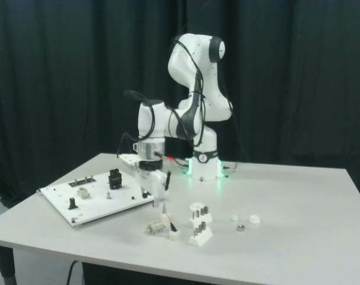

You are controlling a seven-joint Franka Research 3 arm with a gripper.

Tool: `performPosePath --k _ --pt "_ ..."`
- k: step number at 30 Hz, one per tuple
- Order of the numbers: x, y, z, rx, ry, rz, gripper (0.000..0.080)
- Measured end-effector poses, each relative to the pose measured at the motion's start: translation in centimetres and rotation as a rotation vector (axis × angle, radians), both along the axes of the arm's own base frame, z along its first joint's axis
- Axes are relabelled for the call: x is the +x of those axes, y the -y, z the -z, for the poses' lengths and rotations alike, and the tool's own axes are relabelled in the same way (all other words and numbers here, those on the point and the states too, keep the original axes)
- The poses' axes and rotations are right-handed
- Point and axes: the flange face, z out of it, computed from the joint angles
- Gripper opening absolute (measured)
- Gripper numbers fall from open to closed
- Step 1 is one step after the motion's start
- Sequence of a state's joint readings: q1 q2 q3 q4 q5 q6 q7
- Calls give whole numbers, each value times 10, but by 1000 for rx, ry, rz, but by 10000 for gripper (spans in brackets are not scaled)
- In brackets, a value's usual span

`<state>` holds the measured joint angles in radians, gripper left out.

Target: Pick waterproof.

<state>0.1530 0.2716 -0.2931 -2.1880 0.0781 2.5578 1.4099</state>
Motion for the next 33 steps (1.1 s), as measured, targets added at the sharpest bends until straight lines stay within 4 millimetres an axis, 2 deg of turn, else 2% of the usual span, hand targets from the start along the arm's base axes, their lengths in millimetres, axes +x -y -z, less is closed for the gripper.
performPosePath --k 21,33 --pt "7 -7 27 -8 -10 35 800" --pt "10 -14 42 -13 -34 -1 800"
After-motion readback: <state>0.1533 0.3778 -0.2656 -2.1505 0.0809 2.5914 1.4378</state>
